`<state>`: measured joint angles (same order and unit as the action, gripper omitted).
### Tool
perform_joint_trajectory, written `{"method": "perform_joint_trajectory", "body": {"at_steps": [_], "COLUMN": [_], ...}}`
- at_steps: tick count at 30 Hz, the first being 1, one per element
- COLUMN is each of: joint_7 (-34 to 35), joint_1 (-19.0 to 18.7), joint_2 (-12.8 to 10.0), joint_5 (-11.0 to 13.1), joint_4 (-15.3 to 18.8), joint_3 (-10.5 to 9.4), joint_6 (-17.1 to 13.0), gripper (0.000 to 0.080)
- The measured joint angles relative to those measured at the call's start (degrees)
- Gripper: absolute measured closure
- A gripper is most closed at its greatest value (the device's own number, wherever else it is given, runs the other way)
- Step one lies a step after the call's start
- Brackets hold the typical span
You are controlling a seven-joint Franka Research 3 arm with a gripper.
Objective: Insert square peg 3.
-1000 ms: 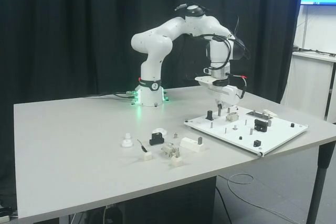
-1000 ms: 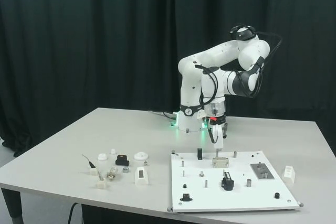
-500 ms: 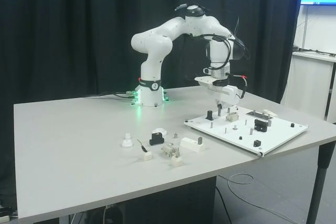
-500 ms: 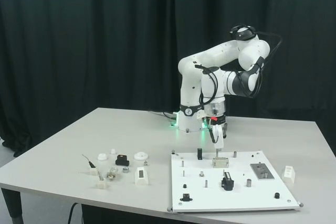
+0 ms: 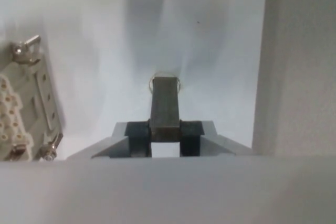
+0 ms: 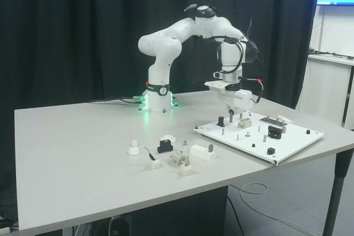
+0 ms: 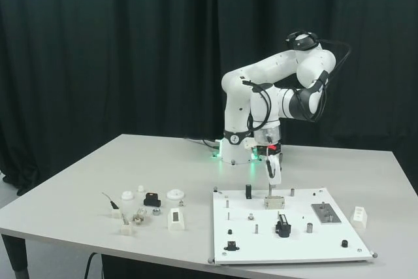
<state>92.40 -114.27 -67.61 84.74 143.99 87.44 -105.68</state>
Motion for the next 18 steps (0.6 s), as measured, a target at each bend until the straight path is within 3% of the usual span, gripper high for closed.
{"method": "perform_joint_trajectory", "body": {"at_steps": [18], "joint_7": [-10.4], "joint_1": [-0.3], "joint_2": [-0.1], "joint_5": [-0.9], "joint_4": [-0.1], "joint_3": [0.03], "joint_6": [-0.2], "gripper": [0.0692]}}
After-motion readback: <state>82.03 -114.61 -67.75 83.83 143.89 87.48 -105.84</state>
